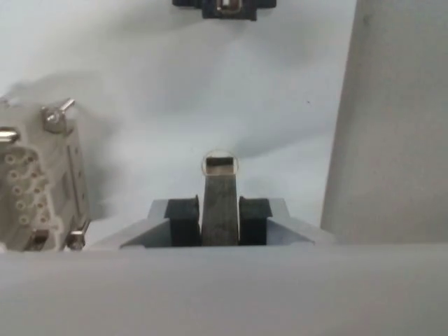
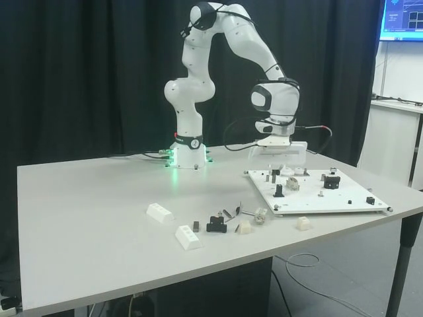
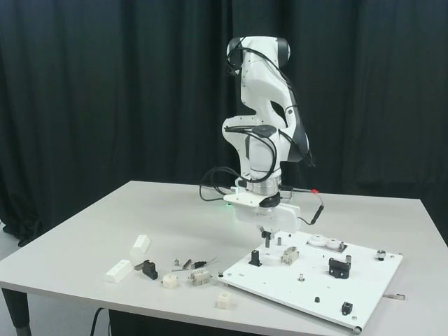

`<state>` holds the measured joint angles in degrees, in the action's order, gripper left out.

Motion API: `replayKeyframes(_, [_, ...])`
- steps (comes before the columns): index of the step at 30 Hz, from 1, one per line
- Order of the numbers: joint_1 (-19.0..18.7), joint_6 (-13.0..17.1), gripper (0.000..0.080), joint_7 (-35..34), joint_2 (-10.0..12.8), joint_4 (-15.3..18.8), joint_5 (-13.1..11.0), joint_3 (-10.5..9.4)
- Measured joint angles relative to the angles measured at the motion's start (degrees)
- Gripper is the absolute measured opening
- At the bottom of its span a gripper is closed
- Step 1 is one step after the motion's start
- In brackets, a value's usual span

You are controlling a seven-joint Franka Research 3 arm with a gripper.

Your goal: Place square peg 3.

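Note:
In the wrist view my gripper (image 1: pixel 220 217) is shut on the square peg (image 1: pixel 220 199), a slim grey bar held upright between the two black pads (image 1: pixel 183 218). The peg's far end (image 1: pixel 220 166) meets a small ringed hole in the white board (image 1: pixel 210 91); how deep it sits I cannot tell. From the room views, the gripper (image 2: pixel 273 170) (image 3: pixel 266 234) hangs low over the board's (image 2: pixel 344 203) (image 3: pixel 308 283) corner nearest the arm's base.
On the board, a grey multi-pin connector (image 1: pixel 35 182) (image 3: pixel 289 255) sits close beside the peg, a black part (image 1: pixel 224 7) lies beyond, and a tall white shape (image 1: pixel 392 126) stands on the other side. White blocks (image 2: pixel 159 212) (image 2: pixel 188 237) and small parts (image 2: pixel 215 226) lie on the table.

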<state>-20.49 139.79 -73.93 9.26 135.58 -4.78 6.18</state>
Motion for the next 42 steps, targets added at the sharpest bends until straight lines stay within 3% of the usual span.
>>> replayKeyframes(11, [0.00, -2.27, 0.0117, -0.47, -1.49, -0.76, 1.00, 0.34])
replayKeyframes(33, [0.00, -2.68, 0.0117, -0.48, -1.51, -1.16, 1.27, 0.46])
replayKeyframes(42, [0.03, -2.77, 0.0117, -0.45, -1.46, -1.15, 4.93, 1.33])
